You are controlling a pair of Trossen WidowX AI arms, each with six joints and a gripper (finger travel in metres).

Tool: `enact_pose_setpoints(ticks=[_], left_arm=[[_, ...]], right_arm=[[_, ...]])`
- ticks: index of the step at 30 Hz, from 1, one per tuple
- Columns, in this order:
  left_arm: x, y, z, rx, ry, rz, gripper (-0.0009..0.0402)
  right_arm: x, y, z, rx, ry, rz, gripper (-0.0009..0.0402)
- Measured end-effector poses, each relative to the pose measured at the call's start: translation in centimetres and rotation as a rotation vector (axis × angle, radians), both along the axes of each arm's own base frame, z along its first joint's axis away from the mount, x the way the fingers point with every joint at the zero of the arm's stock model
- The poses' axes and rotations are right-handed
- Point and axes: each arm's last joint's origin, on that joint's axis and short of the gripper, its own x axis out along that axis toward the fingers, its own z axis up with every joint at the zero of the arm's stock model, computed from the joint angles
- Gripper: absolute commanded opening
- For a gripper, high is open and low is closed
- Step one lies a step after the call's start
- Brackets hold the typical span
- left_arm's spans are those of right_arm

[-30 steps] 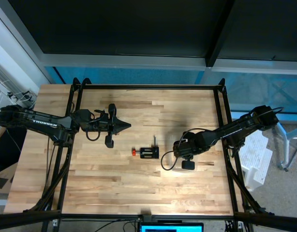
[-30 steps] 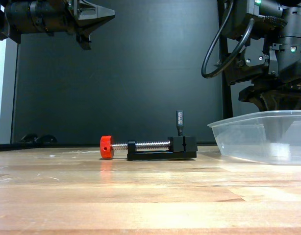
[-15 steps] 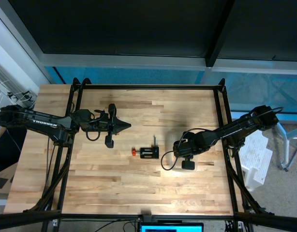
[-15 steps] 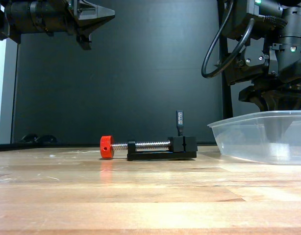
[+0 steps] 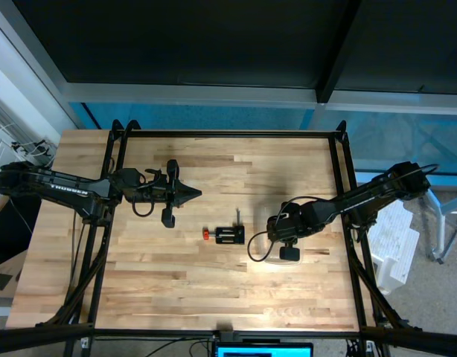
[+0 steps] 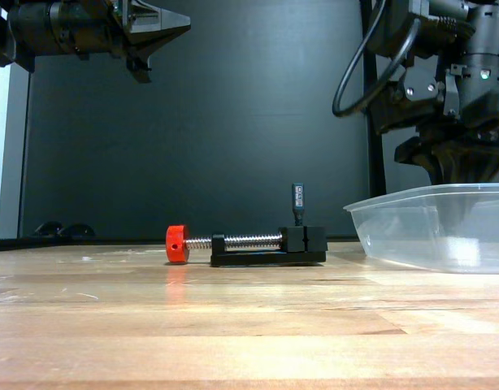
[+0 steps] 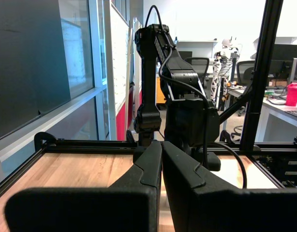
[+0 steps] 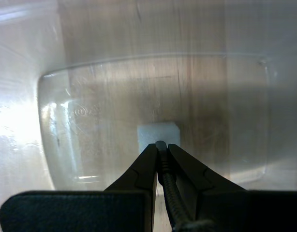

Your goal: Pick the usb-c connector and install on the hub

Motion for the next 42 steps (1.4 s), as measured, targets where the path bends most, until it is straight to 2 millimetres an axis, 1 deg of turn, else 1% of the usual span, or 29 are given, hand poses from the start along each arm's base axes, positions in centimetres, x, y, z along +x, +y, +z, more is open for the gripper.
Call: enact_pose_setpoints(ticks=[7,15,19,30,42], left_arm=[[0.0,0.0,0.0,0.000,0.000,0.000,0.0000],[0.0,0.0,0.0,0.000,0.000,0.000,0.0000],[0.0,0.0,0.0,0.000,0.000,0.000,0.0000],[0.0,0.0,0.0,0.000,0.001,0.000,0.0000],[0.0,0.0,0.0,0.000,0.000,0.000,0.0000]], right_arm=[[-0.1,-0.1,1.6,-0.001,0.002,-0.001,0.0000],[0.0,-0.1,4.8,-0.003,0.002,0.008,0.0000],[-0.1,-0.2,6.0,-0.003,-0.005,0.011,0.0000],[0.0,-0.3,6.3,-0.001,-0.012,0.011,0.0000],[3.3,-0.7,7.4,0.002,-0.028,0.014,0.0000]])
